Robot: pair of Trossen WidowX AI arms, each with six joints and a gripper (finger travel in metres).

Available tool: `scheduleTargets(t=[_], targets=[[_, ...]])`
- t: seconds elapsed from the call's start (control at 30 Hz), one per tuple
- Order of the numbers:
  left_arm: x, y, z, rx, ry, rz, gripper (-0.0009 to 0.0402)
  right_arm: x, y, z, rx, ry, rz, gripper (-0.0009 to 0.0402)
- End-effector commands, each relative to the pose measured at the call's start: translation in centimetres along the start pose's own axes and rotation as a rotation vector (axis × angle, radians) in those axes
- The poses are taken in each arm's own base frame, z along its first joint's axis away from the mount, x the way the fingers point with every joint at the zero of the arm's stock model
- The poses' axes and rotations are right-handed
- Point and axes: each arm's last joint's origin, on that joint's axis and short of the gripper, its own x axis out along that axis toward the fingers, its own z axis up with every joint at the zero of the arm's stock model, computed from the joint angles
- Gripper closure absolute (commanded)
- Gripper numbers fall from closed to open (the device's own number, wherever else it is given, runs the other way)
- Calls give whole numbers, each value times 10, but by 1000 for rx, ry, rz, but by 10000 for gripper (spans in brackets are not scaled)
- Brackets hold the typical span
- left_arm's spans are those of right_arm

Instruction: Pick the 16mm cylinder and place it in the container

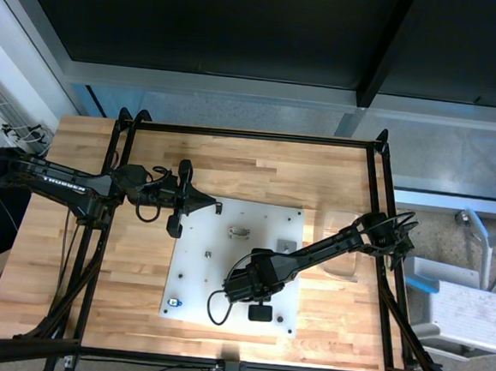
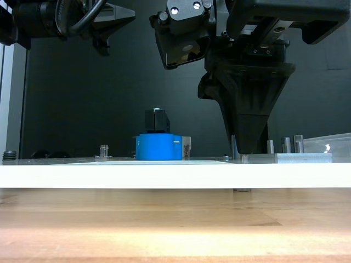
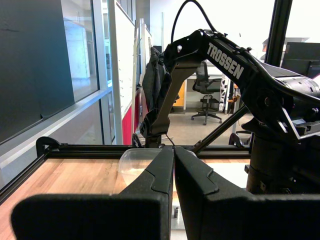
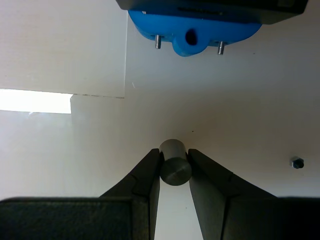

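A: Looking past the right gripper (image 4: 174,156), what crowds it?

B: The blue part (image 4: 192,35) lies straight ahead of the jaws on the white board (image 4: 250,110), apart from them. A small bolt (image 4: 297,162) sits off to one side.

A: Room to move?

B: Bare board flanks both fingertips, and the board's edge runs on the side opposite the bolt. The container (image 1: 340,244) lies off the board, well apart.

A: The jaws?

B: Narrow, touching both sides of the 16mm cylinder (image 4: 176,167), down at board level. The left gripper (image 1: 212,206) hangs high, well apart, jaws closed on nothing.
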Motion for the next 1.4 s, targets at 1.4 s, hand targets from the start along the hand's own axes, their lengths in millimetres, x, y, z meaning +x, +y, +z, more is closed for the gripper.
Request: scheduleTargets(t=[1.4], targets=[[0, 0, 0, 0, 0, 0, 393, -108, -42, -58, 137, -184, -40, 366]])
